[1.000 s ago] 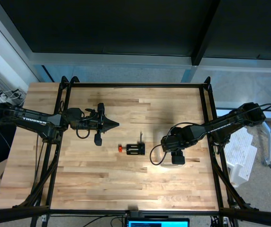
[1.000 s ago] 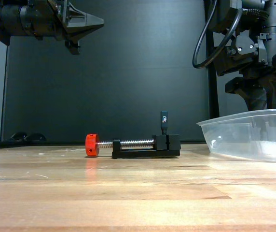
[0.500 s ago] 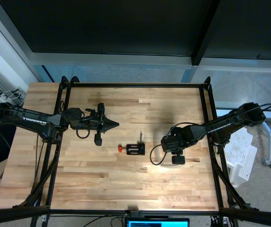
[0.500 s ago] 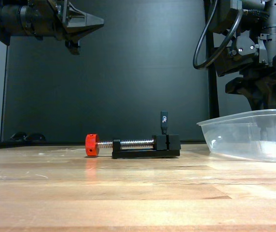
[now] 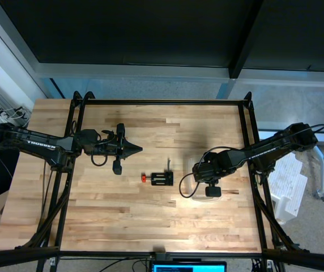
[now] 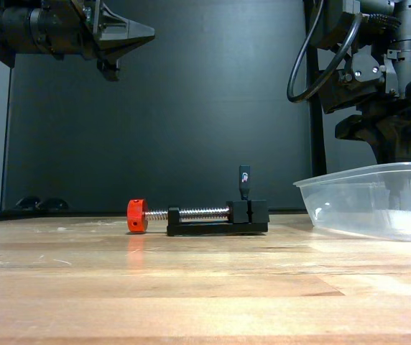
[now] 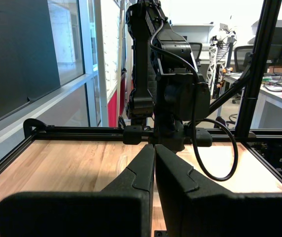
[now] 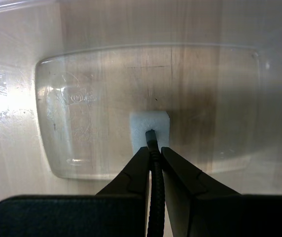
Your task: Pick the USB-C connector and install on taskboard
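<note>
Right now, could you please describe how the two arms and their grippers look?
Both arms are black, jointed tubes. The left arm carries white lettering; a black cable loops at the wrist of the right arm. The left gripper, above the table's left half, and the right gripper, over the tray, each have two black fingers tapering to a wedge.

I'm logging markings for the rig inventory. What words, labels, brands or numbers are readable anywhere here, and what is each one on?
"TROSSEN": white letters along the left arm.
Embossed mark in the clear tray floor: too blurred to read.
None on the left gripper, parked above the table with jaws shut, or on the right gripper, over the tray with jaws shut on the USB-C connector.
</note>
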